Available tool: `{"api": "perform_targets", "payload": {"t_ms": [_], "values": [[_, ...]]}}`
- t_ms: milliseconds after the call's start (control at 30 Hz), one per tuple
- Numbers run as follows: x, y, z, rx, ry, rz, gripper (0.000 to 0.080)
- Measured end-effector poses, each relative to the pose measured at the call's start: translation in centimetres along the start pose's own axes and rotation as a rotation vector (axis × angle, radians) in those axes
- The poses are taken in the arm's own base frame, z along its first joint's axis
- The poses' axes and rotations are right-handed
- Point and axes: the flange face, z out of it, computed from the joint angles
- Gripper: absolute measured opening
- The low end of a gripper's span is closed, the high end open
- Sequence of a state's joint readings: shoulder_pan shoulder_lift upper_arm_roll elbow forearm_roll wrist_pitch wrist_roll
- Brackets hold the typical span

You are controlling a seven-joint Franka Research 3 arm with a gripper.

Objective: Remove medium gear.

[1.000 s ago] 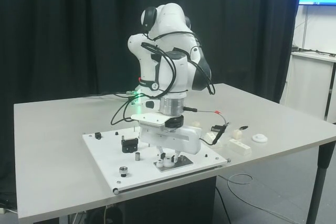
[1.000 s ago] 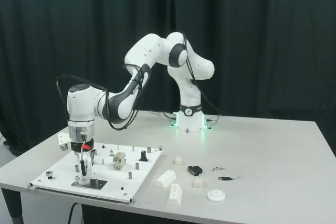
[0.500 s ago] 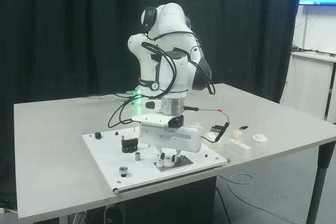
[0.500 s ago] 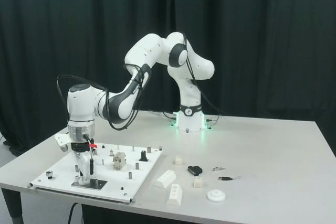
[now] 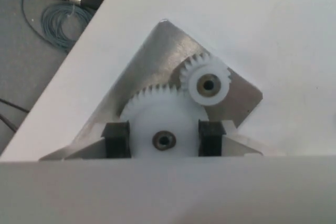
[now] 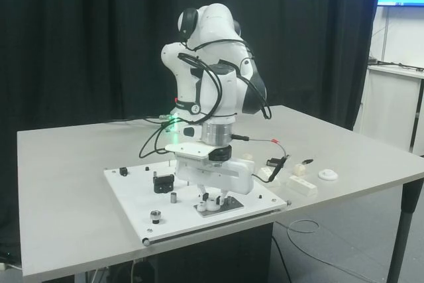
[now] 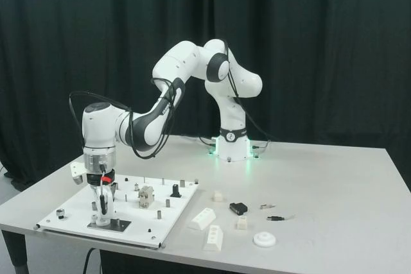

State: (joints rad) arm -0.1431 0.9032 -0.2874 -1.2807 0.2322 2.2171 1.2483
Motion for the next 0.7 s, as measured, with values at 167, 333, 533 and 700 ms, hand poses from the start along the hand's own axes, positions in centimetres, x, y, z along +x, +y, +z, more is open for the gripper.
{"api": "perform_targets", "payload": {"t_ms": [167, 333, 533, 700], "values": [[-0.03, -0.01, 0.00, 0.000, 0.000, -0.012, 0.0277], [-0.04, -0.02, -0.02, 0.000, 0.001, -0.106, 0.0277], [0.01, -0.01, -0.04, 0.001, 0.001, -0.109, 0.0277], [0.05, 0.00, -0.06, 0.002, -0.001, -0.044, 0.0277]]}}
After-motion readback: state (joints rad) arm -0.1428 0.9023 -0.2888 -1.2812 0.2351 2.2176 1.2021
